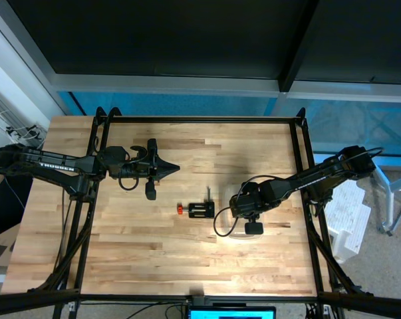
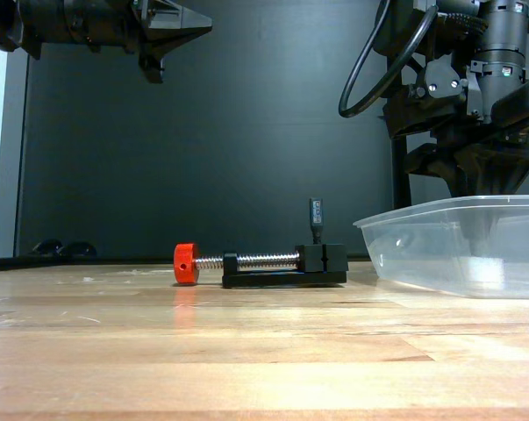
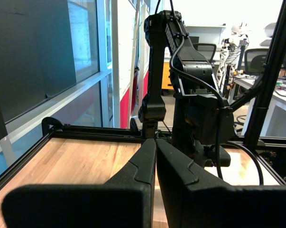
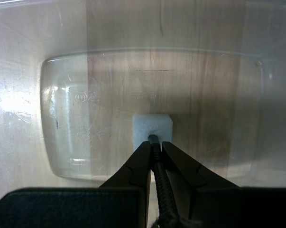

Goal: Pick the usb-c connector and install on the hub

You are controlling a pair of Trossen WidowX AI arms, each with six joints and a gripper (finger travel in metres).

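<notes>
Step in hand, as I judge it: pick, grip made, lift not yet done.
- My right claw (image 4: 154, 145): down inside the clear plastic tray (image 2: 422, 250), clamped on the black corded usb-c connector (image 4: 158, 164).
- Tray contents: one white foam block (image 4: 152, 124) at my fingertips, holding the connector's tip.
- Small black hub with orange-red knob (image 1: 200, 211): on the wooden table (image 2: 246, 351), outside the tray, toward my left claw (image 3: 155, 142).
- Left claw: parked high, fingers together.
- Next: a straight lift clear of the foam and tray wall.

The wooden table (image 1: 120, 232) filled the middle of the high view, its planks running left to right. The hub (image 1: 199, 211) lay flat near the centre, its red knob (image 1: 179, 210) pointing frame-left. Just right of it, a clear tray (image 2: 439, 254) sat on the wood.
</notes>
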